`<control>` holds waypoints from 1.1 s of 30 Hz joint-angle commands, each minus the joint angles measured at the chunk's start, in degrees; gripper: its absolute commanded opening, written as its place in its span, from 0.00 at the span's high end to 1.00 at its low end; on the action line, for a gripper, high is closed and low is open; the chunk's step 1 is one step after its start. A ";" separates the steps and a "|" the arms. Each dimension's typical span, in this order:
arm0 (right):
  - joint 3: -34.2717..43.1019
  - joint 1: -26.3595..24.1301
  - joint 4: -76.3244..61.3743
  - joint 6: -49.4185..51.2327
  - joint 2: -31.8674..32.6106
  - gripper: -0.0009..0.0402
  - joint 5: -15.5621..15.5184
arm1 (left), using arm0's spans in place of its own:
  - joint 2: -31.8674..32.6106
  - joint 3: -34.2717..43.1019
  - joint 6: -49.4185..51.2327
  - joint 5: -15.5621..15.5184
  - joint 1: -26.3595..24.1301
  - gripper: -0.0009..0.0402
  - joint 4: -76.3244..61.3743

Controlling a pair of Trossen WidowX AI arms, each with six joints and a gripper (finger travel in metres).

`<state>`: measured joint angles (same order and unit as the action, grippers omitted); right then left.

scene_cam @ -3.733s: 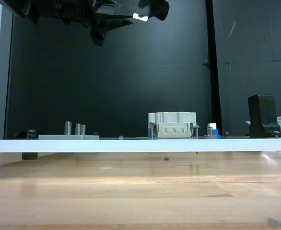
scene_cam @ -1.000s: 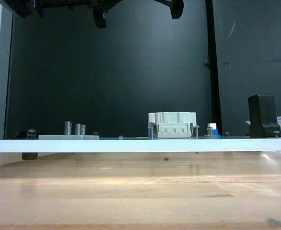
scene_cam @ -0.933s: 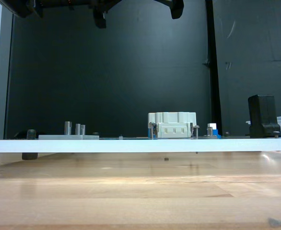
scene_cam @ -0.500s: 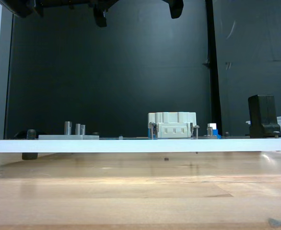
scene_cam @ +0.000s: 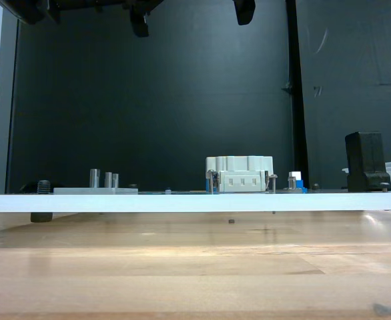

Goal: Pick the 16mm bar and place in it's hole on the taskboard

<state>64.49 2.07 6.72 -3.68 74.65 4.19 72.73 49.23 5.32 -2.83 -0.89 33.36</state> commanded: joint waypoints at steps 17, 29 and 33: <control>0.04 0.04 -0.22 1.16 -1.29 0.97 0.20 | 0.02 0.00 1.27 1.11 0.00 0.52 -1.11; 0.04 0.09 -6.19 2.69 -6.16 0.97 -2.27 | 0.02 0.00 1.42 0.85 0.02 0.52 -1.57; 0.17 0.20 -10.91 2.56 -7.52 0.97 -4.13 | 0.02 0.00 1.42 0.87 0.00 0.52 -1.64</control>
<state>64.49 2.20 -2.22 -1.10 67.51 0.62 72.75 49.23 6.81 -1.98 -0.89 31.83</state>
